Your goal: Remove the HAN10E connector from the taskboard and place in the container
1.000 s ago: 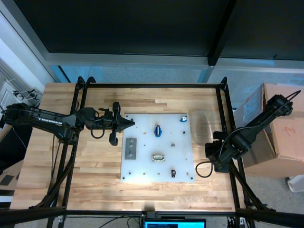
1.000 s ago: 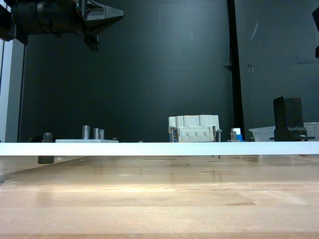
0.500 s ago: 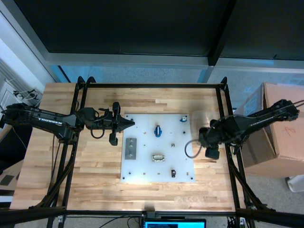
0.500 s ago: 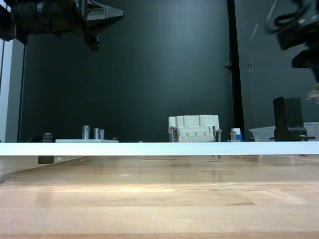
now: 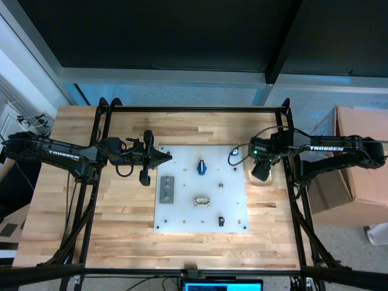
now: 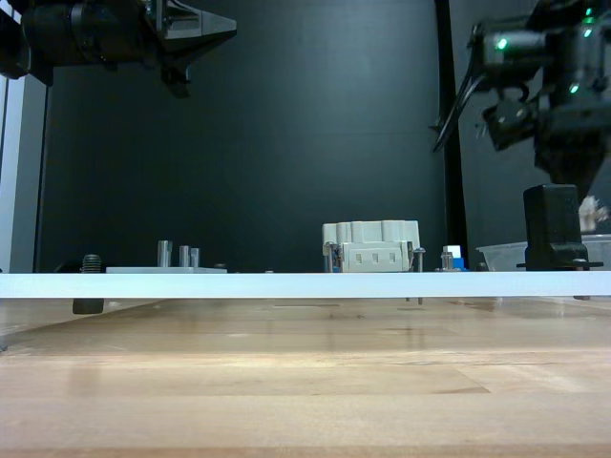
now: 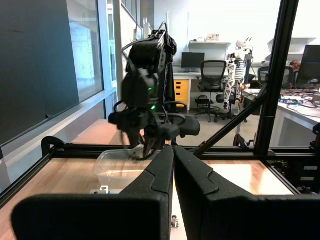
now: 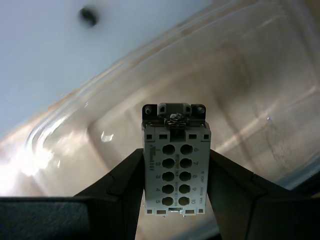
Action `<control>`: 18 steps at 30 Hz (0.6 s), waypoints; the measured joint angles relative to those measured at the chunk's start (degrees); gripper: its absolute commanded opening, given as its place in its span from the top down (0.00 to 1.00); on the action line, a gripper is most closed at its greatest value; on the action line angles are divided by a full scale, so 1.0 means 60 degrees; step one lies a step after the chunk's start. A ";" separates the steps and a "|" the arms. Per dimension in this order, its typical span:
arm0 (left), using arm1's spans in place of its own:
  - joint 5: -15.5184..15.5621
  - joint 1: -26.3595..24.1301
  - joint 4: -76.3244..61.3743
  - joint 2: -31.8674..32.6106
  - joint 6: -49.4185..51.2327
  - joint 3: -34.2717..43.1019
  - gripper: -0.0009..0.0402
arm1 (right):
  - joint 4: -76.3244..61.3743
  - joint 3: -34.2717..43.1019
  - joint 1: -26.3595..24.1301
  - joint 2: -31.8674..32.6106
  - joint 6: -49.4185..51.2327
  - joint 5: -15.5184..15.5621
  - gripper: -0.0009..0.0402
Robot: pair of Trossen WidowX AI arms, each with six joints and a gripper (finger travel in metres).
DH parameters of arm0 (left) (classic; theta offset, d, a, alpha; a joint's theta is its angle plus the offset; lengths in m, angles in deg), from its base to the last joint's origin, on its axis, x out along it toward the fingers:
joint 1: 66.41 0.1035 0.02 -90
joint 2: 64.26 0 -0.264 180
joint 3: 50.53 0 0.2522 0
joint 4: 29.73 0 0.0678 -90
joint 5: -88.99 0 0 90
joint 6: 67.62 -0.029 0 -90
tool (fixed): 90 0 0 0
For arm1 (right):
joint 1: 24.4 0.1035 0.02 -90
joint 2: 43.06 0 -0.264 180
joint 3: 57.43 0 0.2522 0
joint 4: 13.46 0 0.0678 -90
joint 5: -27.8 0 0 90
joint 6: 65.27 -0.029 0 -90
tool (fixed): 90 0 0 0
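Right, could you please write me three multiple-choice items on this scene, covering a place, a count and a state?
1. Where is the HAN10E connector? A fully in its seat; B in the right gripper, above the container; C lying inside the container.
2. How many round holes show on its face? A six; B ten; C sixteen.
3. How is the left gripper, raised above the board's left edge? A open; B shut on the connector; C shut, empty.
Answers: B, the right wrist view shows it clamped over the container; B, two columns of five; C, its jaws meet with nothing between.
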 measured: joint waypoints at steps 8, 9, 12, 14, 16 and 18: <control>0.0004 0.0000 0.0000 0.0000 0.0000 0.0000 0.98 | 0.1249 -0.0958 -0.0452 0.0062 -0.0058 0.0018 0.95; 0.0000 0.0000 0.0000 0.0000 0.0000 0.0000 0.98 | 0.1239 -0.0958 -0.0452 0.0106 -0.0087 0.0036 0.94; 0.0004 0.0000 0.0000 0.0000 0.0000 -0.0004 0.98 | 0.1198 -0.0954 -0.0455 0.0222 -0.0157 0.0095 0.86; 0.0004 0.0000 0.0000 0.0000 0.0000 0.0000 0.98 | 0.1140 -0.0951 -0.0463 0.0339 -0.0186 0.0113 0.78; 0.0000 0.0000 0.0000 0.0000 0.0000 0.0000 0.98 | 0.1122 -0.0951 -0.0463 0.0470 -0.0189 0.0113 0.69; 0.0004 0.0000 0.0000 0.0000 0.0004 0.0000 0.98 | 0.1122 -0.0951 -0.0463 0.0586 -0.0229 0.0117 0.61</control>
